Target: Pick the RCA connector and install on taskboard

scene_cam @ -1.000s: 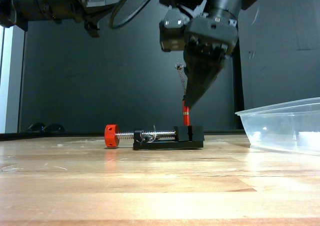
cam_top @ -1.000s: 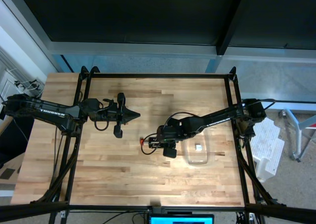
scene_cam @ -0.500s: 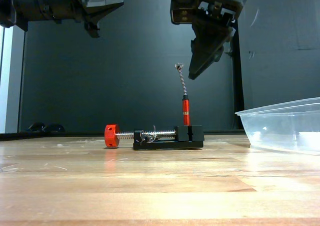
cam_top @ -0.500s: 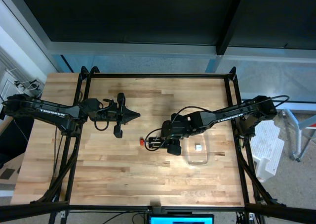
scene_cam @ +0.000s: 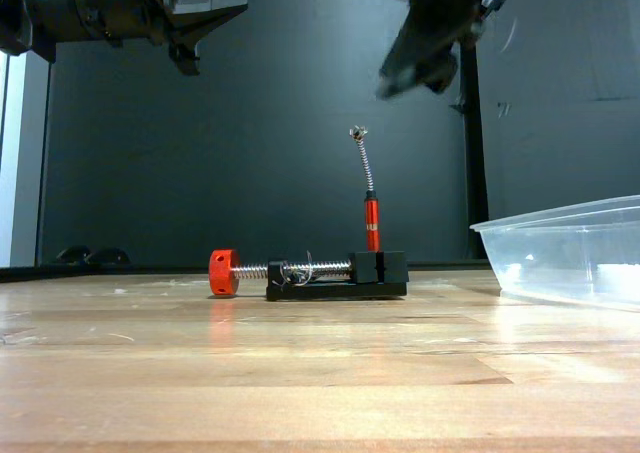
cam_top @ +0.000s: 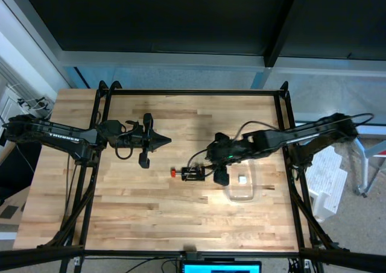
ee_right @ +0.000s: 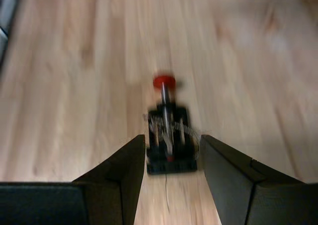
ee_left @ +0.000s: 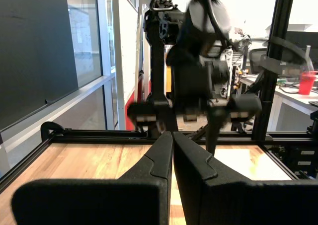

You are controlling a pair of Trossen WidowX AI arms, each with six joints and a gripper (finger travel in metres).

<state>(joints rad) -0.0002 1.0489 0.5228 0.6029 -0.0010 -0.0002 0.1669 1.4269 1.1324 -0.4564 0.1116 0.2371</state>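
The taskboard (scene_cam: 335, 276) is a small black fixture with a silver spring and a red-orange knob (scene_cam: 223, 271), lying mid-table (cam_top: 192, 175). The RCA connector (scene_cam: 370, 208), a slim stem with a red-orange sleeve and a silver spring tip, stands upright in the block's right end, touched by nothing. My right gripper (scene_cam: 425, 53) hovers high above and to the right of it, open and empty. Its wrist view looks down on the taskboard (ee_right: 168, 140) between the spread fingers (ee_right: 126, 165). My left gripper (cam_top: 160, 140) is parked off to the left, fingers (ee_left: 159, 155) shut together on nothing.
A clear plastic tray (cam_top: 241, 193) sits just right of the taskboard, with a small white piece (cam_top: 242, 179) inside; its rim (scene_cam: 560, 223) shows in the low view. A black frame (cam_top: 193, 93) borders the wooden table.
My right gripper let go of the RCA connector, rose and drew back to the right. The connector stays standing in the taskboard. The left arm has not moved.
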